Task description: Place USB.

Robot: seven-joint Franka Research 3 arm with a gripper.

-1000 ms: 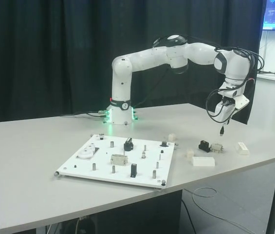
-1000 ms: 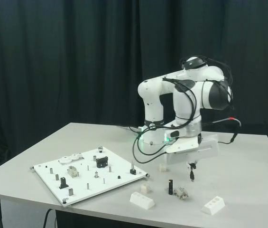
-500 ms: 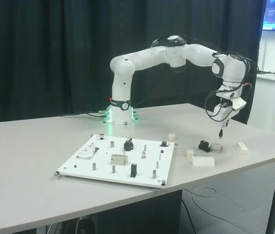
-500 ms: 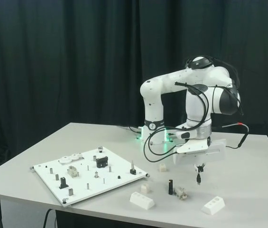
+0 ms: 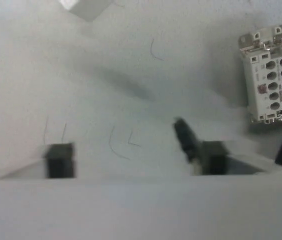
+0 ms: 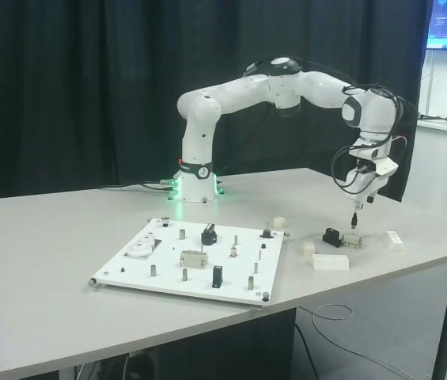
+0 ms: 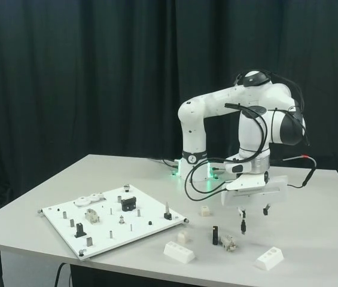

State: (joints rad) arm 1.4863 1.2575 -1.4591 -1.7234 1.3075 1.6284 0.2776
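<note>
Two fingers (image 5: 58,160) of the gripper (image 5: 136,160), pinching the USB plug (image 5: 183,137) half a second ago, now stand spread; plug hangs against one finger, beside the grey connector (image 5: 272,75), release apparently under way.

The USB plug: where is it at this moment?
In the second room view the USB plug hangs at one finger of the open pincer, above the grey table, just beside the multi-pin connector.
</note>
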